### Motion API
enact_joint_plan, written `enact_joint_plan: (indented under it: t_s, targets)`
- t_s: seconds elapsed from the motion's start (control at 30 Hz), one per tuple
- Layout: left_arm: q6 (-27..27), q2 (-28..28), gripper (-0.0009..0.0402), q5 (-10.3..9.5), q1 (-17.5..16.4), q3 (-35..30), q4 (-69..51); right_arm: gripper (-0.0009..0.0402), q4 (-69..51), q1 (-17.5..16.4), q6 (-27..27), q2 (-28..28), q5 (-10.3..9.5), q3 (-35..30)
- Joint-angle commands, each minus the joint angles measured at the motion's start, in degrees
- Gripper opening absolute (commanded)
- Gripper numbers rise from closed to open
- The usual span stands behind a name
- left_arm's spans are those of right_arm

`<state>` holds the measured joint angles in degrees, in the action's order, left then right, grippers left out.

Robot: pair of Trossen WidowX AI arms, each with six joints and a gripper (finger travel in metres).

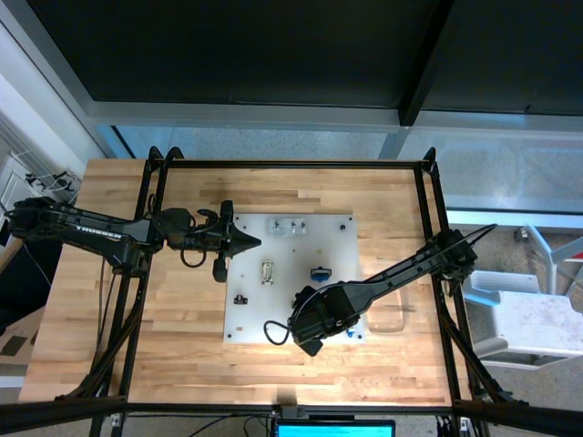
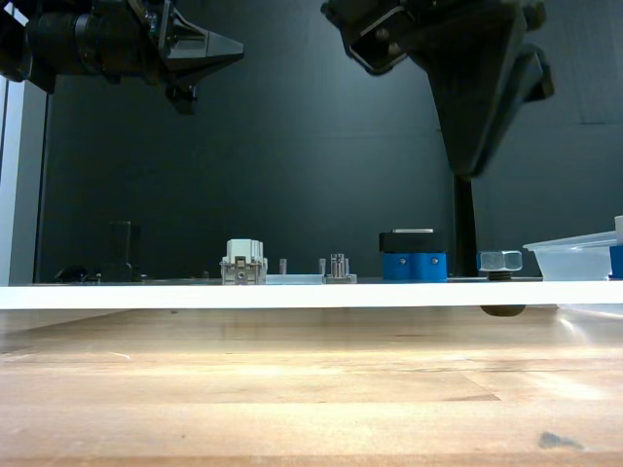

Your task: Unfasten the M12 fastener and place in the container

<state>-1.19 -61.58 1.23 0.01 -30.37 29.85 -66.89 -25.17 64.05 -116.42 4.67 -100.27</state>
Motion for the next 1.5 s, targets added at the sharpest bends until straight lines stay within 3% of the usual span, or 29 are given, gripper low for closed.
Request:
enact_joint_plan:
  t_s: [0.03,0.27,0.47,0.77,1.5]
  targets:
    - [0.0,0.0,0.0,0.0,0.0,0.0,0.0,0.0124,0.2,-0.1,0.4,-0.9,-0.31,0.0]
    - [0.0,0.0,0.0,0.0,0.0,0.0,0.0,0.0218,1.6,-0.1,1.6,-3.2,-1.86,0.0]
    - [0.0,0.0,0.0,0.0,0.0,0.0,0.0,0.025,1.6,-0.1,1.6,-4.4,-2.82,0.5]
    - [0.0,0.0,0.0,0.0,0.0,0.0,0.0,0.0231,1.9,0.0,1.3,-5.6,-2.86,1.3]
    - [0.0,0.0,0.0,0.0,0.0,0.0,0.0,0.0129,3.9,0.3,0.0,-5.5,-3.23,2.8]
